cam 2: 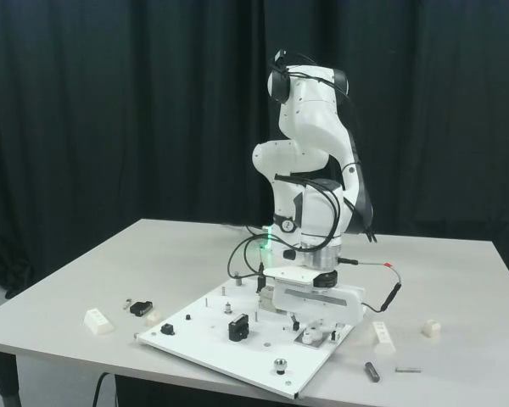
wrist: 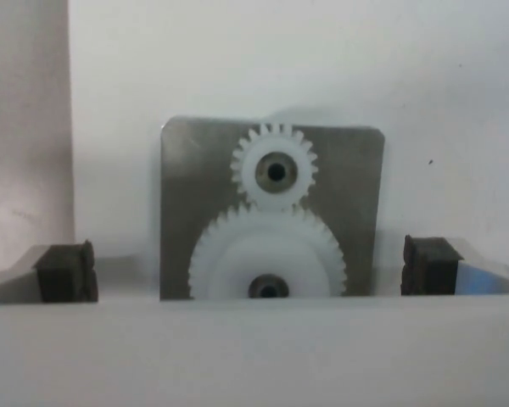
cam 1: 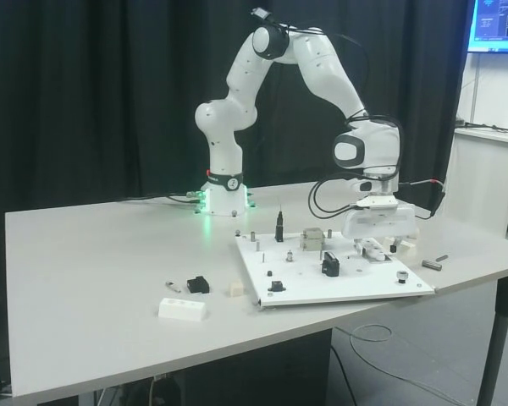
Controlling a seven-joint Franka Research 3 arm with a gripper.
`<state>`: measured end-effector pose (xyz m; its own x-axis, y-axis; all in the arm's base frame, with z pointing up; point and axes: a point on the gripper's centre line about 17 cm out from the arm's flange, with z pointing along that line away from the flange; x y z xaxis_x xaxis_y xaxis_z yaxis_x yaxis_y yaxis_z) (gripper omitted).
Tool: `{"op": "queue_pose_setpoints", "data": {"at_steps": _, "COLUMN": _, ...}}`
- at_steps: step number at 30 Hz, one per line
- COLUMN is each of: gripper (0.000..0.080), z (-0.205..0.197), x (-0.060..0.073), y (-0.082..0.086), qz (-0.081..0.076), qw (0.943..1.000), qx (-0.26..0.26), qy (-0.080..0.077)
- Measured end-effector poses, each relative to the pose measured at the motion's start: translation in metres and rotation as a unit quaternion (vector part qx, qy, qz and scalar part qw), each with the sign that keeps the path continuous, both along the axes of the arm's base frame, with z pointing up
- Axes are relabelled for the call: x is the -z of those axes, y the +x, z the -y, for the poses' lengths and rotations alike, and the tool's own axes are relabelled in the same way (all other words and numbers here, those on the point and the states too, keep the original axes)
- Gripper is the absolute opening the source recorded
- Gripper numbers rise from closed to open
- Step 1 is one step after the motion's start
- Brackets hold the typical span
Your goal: Remove medium gear.
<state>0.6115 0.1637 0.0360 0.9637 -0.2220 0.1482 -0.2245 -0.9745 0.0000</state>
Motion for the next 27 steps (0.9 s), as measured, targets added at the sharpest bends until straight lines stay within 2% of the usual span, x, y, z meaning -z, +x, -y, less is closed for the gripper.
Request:
{"op": "queue_pose_setpoints", "data": {"at_steps": 6, "gripper": 0.0800, "z": 0.0001, "x": 0.0000, "y": 0.0004, "qz": 0.001, "qw": 1.0000, "qx": 0.000, "qy": 0.000}}
{"op": "queue_pose_setpoints", "data": {"at_steps": 7, "gripper": 0.0688, "z": 0.0003, "x": 0.0000, "y": 0.0005, "qz": 0.001, "qw": 1.0000, "qx": 0.000, "qy": 0.000}}
{"op": "queue_pose_setpoints", "data": {"at_steps": 12, "gripper": 0.0688, "z": 0.0025, "x": -0.0003, "y": 0.0017, "qz": 0.002, "qw": 1.0000, "qx": 0.007, "qy": 0.001}}
{"op": "queue_pose_setpoints", "data": {"at_steps": 13, "gripper": 0.0530, "z": 0.0032, "x": -0.0004, "y": 0.0020, "qz": 0.002, "qw": 0.9999, "qx": 0.010, "qy": 0.002}}
{"op": "queue_pose_setpoints", "data": {"at_steps": 18, "gripper": 0.0530, "z": 0.0056, "x": -0.0003, "y": 0.0024, "qz": 0.002, "qw": 0.9998, "qx": 0.017, "qy": 0.003}}
{"op": "queue_pose_setpoints", "data": {"at_steps": 19, "gripper": 0.0394, "z": 0.0055, "x": -0.0003, "y": 0.0024, "qz": 0.002, "qw": 0.9998, "qx": 0.017, "qy": 0.003}}
{"op": "queue_pose_setpoints", "data": {"at_steps": 27, "gripper": 0.0394, "z": 0.0055, "x": -0.0004, "y": 0.0024, "qz": 0.002, "qw": 0.9997, "qx": 0.025, "qy": 0.005}}
